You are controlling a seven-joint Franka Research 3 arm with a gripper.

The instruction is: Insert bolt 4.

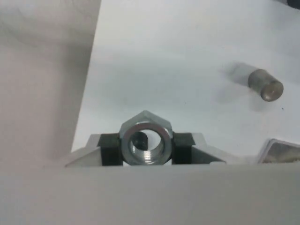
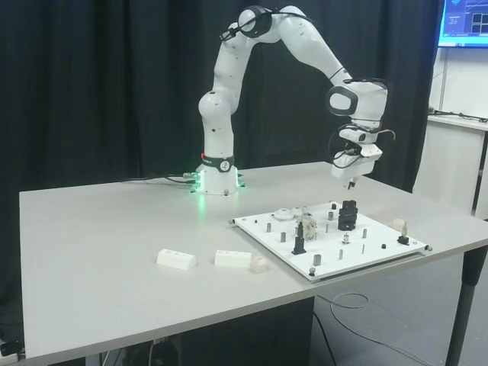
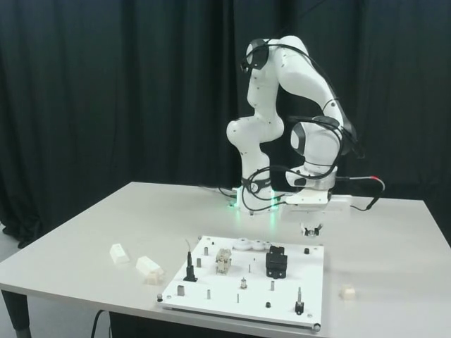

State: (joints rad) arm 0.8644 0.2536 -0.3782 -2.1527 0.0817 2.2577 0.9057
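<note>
Two fingers (image 1: 145, 149) clamp hex nut (image 1: 145, 140); no legible markings.

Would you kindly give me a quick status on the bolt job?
Gripper shut on hex nut. Held above white board. Nothing insertion-ready yet; grey peg nearby.

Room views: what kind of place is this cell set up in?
Probably a robotics lab or test cell: black curtains behind, a white arm bolted on a grey table, and a white assembly board with small parts.
</note>
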